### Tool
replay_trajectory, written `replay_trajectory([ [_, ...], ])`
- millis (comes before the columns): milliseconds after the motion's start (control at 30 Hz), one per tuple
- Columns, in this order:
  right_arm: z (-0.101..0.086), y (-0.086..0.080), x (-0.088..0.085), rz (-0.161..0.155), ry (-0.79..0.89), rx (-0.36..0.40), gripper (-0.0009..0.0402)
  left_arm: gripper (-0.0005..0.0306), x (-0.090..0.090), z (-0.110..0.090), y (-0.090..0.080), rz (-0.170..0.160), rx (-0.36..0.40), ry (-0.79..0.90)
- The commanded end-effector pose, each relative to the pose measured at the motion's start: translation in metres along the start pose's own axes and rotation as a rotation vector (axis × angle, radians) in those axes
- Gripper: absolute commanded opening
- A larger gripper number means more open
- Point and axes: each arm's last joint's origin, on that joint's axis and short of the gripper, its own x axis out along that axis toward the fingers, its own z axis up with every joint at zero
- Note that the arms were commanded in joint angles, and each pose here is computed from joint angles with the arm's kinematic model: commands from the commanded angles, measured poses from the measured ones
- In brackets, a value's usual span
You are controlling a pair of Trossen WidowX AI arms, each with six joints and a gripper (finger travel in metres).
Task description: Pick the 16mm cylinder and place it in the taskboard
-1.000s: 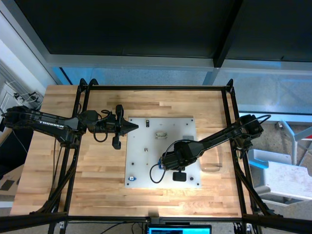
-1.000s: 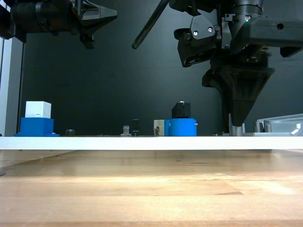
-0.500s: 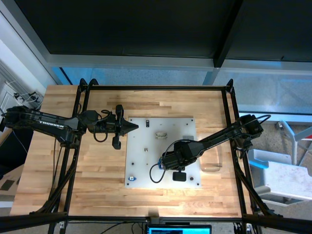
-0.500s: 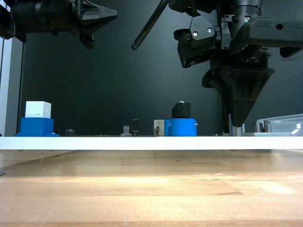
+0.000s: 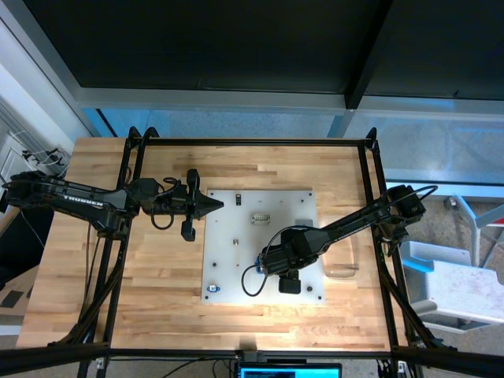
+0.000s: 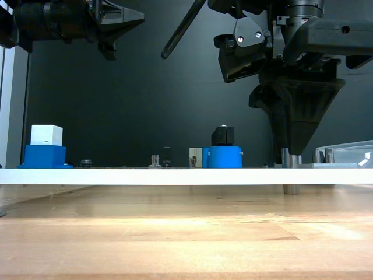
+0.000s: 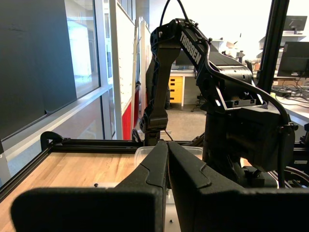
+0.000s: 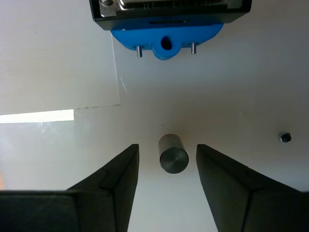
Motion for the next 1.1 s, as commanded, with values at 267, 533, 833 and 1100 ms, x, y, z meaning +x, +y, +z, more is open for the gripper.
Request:
replay_trajectory([
  [267,-0.003,-0.001,-0.007,-0.004,0.004,-0.004,0.0194,0.0,0.0,0.0,0.0,0.0,0.0,0.0],
  [533,-0.006,-0.004,-0.023,0.007,-0.022,-0.001,0.0205,0.0,0.0,0.0,0.0,0.0,0.0,0.0],
  [833,-0.011,-0.007,-0.042,0.025,-0.058,0.001,0.0225,0.0,0.0,0.0,0.0,0.0,0.0,0.0],
  [1100,-0.017,-0.01,-0.055,0.03,-0.065,0.024,0.0234,0.0,0.0,0.0,0.0,0.0,0.0,0.0],
])
